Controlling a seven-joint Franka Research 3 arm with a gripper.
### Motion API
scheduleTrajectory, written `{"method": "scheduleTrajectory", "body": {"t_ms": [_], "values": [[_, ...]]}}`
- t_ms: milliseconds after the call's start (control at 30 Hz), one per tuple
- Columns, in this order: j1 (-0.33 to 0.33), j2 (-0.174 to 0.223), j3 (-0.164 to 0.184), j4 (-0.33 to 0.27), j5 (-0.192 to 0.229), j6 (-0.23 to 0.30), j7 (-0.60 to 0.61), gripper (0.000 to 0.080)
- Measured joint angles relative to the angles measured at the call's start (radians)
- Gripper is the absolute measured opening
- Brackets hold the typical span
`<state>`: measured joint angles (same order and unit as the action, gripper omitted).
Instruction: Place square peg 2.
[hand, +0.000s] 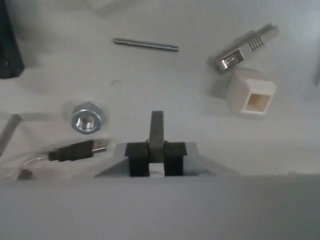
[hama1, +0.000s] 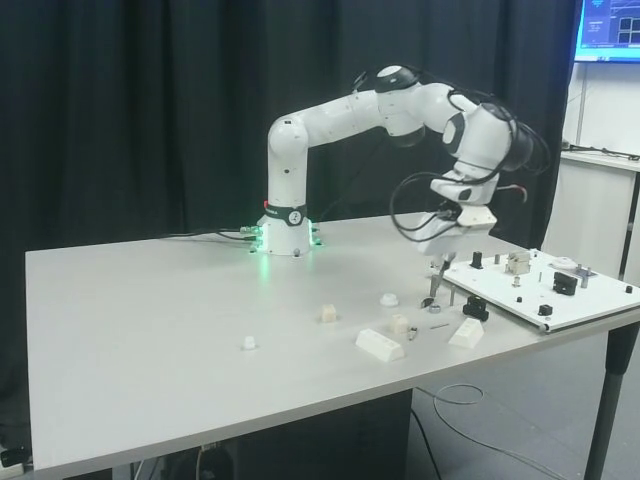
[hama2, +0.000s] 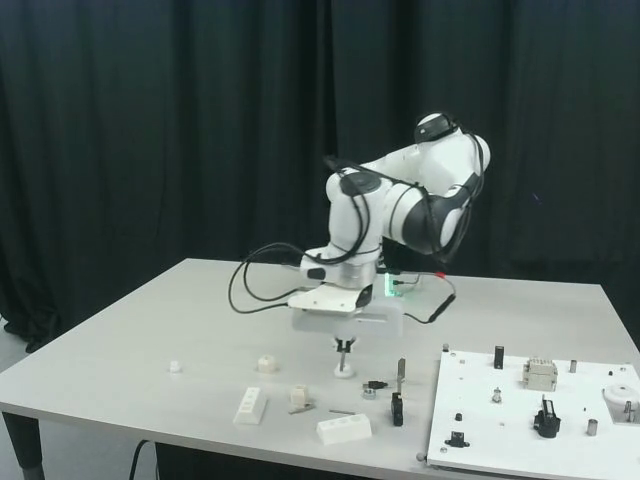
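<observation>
The white Franka arm (hama1: 350, 110) reaches out over the grey counter (hama1: 150, 320), its gripper (hand: 156, 159) closed on a slim grey square peg (hand: 156, 131) — the black fingers (hand: 136, 159) pinch the peg's upper end, and the rest of it juts down past the fingertips, upright and clear of the counter.

In the wrist view, loose parts lie scattered on the counter under the gripper: a steel hex nut (hand: 87, 118), a thin metal rod (hand: 145, 45), a USB plug (hand: 80, 149) on its cable, a network plug (hand: 245, 47) and, just beside that plug, a white socket block (hand: 252, 91). None of them touches the peg.

From the second room view the gripper (hama2: 344, 347) hangs just above the counter near a small white round piece (hama2: 344, 373), with white blocks (hama2: 343, 428) lying nearer the counter's front edge. The white assembly board (hama2: 530, 420), studded with black and grey fixtures, sits at the counter's end — beside the gripper, not under it. Green lights glow at the arm's base (hama1: 284, 238).
</observation>
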<state>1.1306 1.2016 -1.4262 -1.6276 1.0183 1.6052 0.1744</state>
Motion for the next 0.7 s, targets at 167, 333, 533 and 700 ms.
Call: {"method": "scheduleTrajectory", "body": {"t_ms": [167,333,533,700], "values": [[0.002,0.014,-0.004,-0.055,0.063,0.014,-0.083,0.0059],[0.007,0.031,-0.007,-0.099,0.123,0.021,-0.161,0.0059],[0.018,0.045,-0.007,-0.143,0.173,0.036,-0.227,0.0059],[0.036,0.049,-0.006,-0.180,0.201,0.057,-0.260,0.0059]]}}
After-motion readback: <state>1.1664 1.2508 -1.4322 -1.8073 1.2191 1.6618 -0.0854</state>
